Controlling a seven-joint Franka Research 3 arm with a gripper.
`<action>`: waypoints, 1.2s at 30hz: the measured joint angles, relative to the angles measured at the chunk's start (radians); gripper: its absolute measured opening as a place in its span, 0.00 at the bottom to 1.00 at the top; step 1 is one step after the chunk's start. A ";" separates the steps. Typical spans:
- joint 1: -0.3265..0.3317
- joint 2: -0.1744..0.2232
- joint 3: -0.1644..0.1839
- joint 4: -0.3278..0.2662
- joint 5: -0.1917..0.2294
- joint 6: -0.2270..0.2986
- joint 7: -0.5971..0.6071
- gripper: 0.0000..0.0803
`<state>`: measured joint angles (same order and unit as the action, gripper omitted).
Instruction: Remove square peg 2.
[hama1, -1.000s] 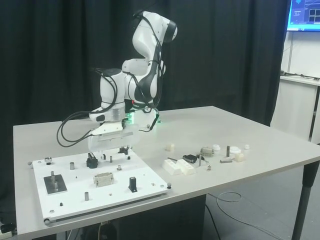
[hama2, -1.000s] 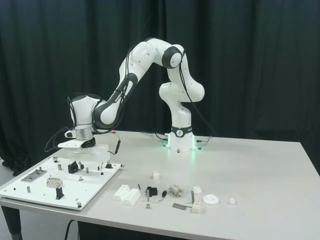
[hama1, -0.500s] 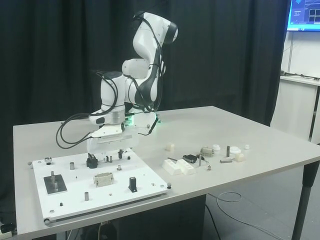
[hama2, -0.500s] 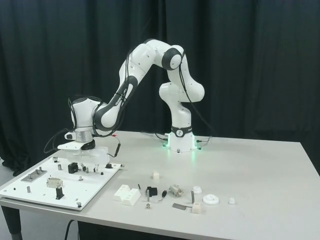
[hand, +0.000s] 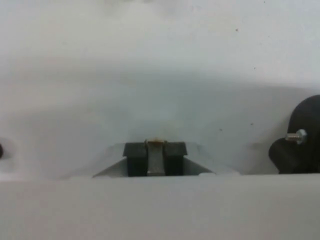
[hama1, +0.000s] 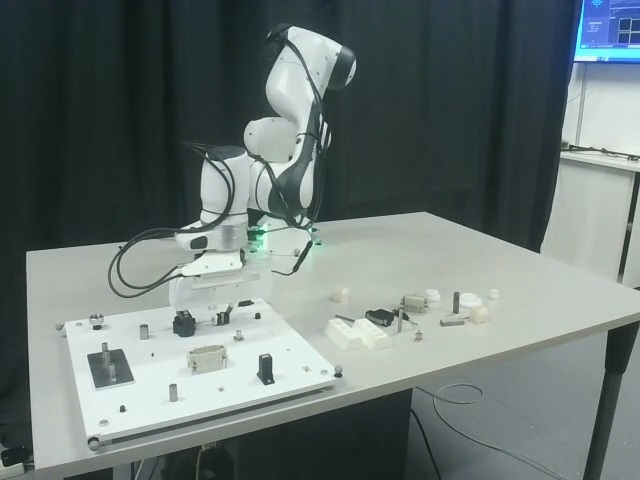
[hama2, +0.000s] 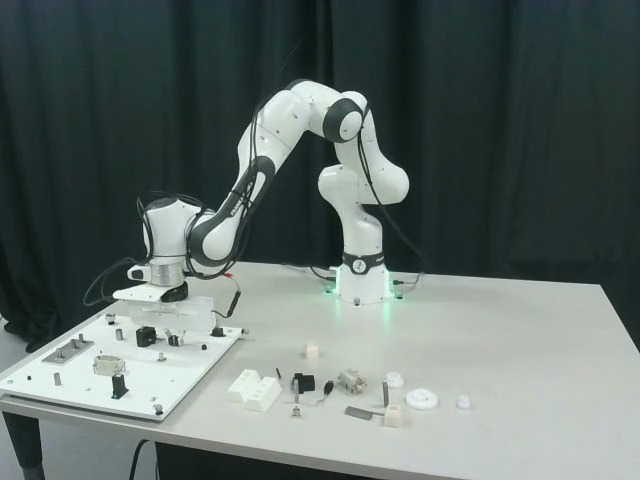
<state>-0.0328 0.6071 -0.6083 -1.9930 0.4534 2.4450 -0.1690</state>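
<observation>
Black curtains hung behind the grey table (hama1: 420, 250), and on its left near corner lay the white assembly board (hama1: 230, 385). From the wrist camera, square peg 2 (hand: 156, 159) showed as a thin, upright grey bar standing between the two black pads (hand: 134, 159) of the gripper (hand: 156, 161), low over the far part of the board; the pads looked pressed to its flat sides, so the jaws seemed clenched on it. By my judgement it was small, light, rigid metal with smooth faces, likely snug in its socket, so a straight upward pull with the hold on two opposite flats would suit it, and any tilt might jam it. Just beside it sat a black knob-like fixture (hand: 299, 142) carrying a small grey screw head. Further out on the board stood a short grey post on a dark plate (hama1: 108, 368) and a black block (hama1: 265, 368). Loose white and grey parts (hama1: 440, 305) lay well apart, to the right on the table.
</observation>
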 joint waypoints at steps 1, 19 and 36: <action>0.000 0.000 0.000 0.000 0.000 0.000 0.000 0.08; 0.000 -0.013 -0.004 0.000 0.000 -0.014 0.000 0.08; 0.002 -0.095 -0.028 0.003 -0.039 -0.081 -0.001 0.08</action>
<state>-0.0306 0.5124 -0.6365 -1.9899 0.4142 2.3640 -0.1703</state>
